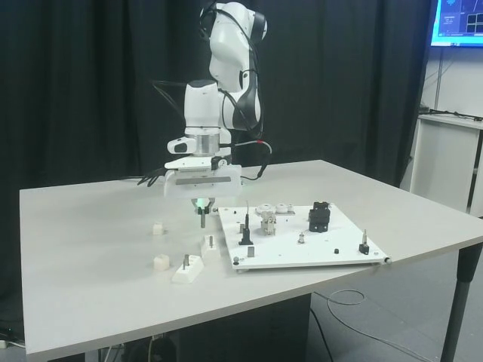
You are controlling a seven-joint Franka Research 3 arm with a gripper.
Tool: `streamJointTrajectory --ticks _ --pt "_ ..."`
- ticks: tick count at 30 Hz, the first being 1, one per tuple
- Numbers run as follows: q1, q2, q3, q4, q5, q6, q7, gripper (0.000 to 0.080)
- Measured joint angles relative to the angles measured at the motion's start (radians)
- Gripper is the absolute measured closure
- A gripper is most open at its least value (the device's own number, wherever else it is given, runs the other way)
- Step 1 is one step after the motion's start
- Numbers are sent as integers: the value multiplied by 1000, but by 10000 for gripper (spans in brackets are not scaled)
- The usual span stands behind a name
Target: Insert round peg 3.
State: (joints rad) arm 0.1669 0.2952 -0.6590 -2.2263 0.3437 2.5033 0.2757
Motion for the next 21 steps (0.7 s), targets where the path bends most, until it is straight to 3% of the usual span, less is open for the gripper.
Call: streamJointTrajectory --ticks 15,21 --pt "1 0 -2 1 -22 1 0 702" --pt "9 -2 -2 0 -29 -34 0 702"
